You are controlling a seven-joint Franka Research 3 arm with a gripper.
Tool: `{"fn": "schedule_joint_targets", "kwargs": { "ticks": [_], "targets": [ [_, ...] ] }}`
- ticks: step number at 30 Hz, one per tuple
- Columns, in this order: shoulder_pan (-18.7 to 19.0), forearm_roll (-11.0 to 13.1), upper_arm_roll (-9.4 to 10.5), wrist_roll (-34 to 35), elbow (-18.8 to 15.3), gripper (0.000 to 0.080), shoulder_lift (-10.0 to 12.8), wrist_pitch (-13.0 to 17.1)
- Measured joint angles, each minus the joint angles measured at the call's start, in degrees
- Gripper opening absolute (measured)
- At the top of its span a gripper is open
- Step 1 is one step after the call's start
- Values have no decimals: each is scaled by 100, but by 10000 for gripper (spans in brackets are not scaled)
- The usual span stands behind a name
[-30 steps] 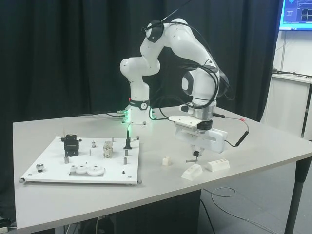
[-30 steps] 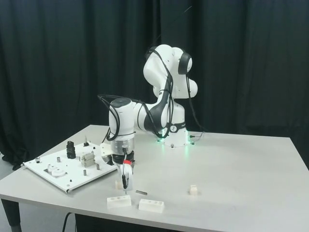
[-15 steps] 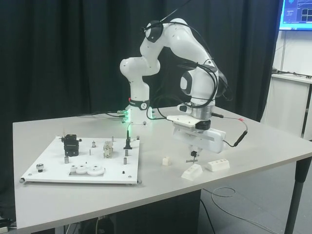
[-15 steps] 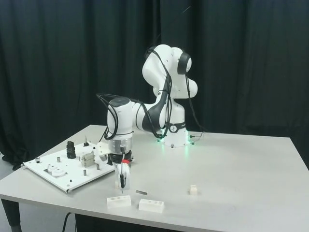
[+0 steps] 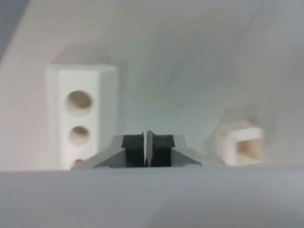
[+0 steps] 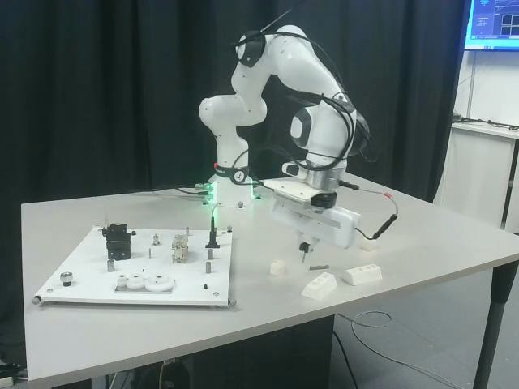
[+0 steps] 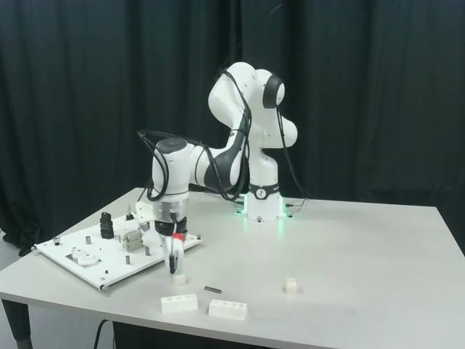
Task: Insert round peg 1.
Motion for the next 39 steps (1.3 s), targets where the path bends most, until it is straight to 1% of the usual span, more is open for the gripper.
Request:
{"fn": "schedule_joint_targets", "kwargs": {
  "ticks": [6,15,20,26,32,39],
  "targets": [
    [-136,-249,0,-85,-18,34,-135,-308],
    [-401,-502,1,-305,-150,34,-375,-695],
    [-571,-596,0,-562,-292,34,-522,-807],
    [-797,-727,-25,-913,-557,34,-747,-922],
    [-947,-791,-196,-1355,-929,34,-1000,-933],
    [-989,-803,-558,-1930,-1393,34,-1284,-863]
  ]
}}
